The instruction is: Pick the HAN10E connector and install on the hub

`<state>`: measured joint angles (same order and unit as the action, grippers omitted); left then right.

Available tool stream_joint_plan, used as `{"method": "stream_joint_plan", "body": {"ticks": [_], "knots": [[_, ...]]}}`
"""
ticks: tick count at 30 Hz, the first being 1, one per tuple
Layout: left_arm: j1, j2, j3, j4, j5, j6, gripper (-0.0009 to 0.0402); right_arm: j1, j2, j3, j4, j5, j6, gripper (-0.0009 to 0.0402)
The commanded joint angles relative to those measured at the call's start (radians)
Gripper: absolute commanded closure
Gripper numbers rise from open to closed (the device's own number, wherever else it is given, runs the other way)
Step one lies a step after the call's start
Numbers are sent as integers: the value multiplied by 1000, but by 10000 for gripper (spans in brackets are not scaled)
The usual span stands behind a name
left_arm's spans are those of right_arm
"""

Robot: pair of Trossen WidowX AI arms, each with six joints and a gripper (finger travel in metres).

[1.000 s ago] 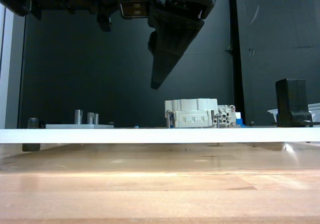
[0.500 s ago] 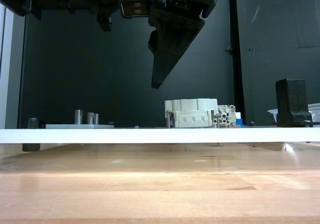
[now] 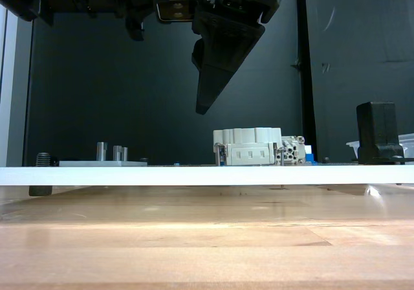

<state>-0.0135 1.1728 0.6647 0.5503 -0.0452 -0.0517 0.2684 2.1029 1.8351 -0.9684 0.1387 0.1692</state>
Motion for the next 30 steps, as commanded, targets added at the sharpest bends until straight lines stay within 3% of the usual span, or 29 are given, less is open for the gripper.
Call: {"method": "stream_joint_plan", "body": {"ticks": [1,11,30], "knots": [[0,0,0,0,0,0,392,0,-1,0,-6,0,0,75],[0,0,0,0,0,0,392,1,-70,-78,-13,0,11,75],[0,0,0,0,0,0,392,2,-393,-503,37,2,58,75]]}}
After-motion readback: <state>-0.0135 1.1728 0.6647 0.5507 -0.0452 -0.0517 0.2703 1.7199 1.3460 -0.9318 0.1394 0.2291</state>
